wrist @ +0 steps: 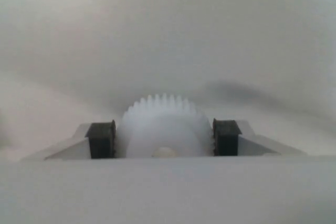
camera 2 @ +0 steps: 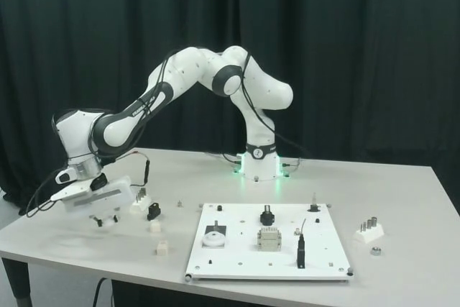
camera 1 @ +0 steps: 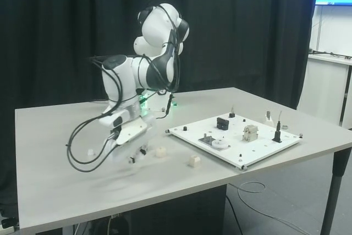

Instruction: Insert medium gear.

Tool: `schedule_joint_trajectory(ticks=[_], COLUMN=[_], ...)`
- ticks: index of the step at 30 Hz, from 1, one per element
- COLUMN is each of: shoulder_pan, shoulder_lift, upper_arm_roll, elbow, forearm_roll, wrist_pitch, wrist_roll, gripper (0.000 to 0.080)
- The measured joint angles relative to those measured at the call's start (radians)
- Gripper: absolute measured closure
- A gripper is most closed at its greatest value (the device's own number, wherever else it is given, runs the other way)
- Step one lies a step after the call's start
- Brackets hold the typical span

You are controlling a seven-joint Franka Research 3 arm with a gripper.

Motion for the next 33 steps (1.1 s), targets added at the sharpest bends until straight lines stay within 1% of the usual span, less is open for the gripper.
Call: schedule_joint_trajectory(ticks=[5, 10, 14, 17, 21, 25, 29, 33], shoulder_pan=[0.021, 0.051, 0.083, 0.112, 0.155, 0.196, 0.233, 0.269], shoulder_lift=[-0.013, -0.026, -0.041, -0.056, -0.082, -0.115, -0.149, -0.181], upper_arm_roll=[-0.003, -0.014, -0.03, -0.045, -0.063, -0.076, -0.079, -0.079], elbow=[-0.001, -0.009, -0.026, -0.049, -0.093, -0.147, -0.199, -0.249], forearm_roll=[0.0, 0.001, 0.004, 0.007, 0.009, 0.009, 0.01, 0.01], wrist_pitch=[-0.074, -0.147, -0.199, -0.228, -0.248, -0.249, -0.242, -0.217], wrist_roll=[0.027, 0.055, 0.077, 0.089, 0.108, 0.125, 0.143, 0.167], gripper=[0.0406, 0.0406, 0.0406, 0.0406, 0.0406, 0.0406, 0.0406, 0.0406])
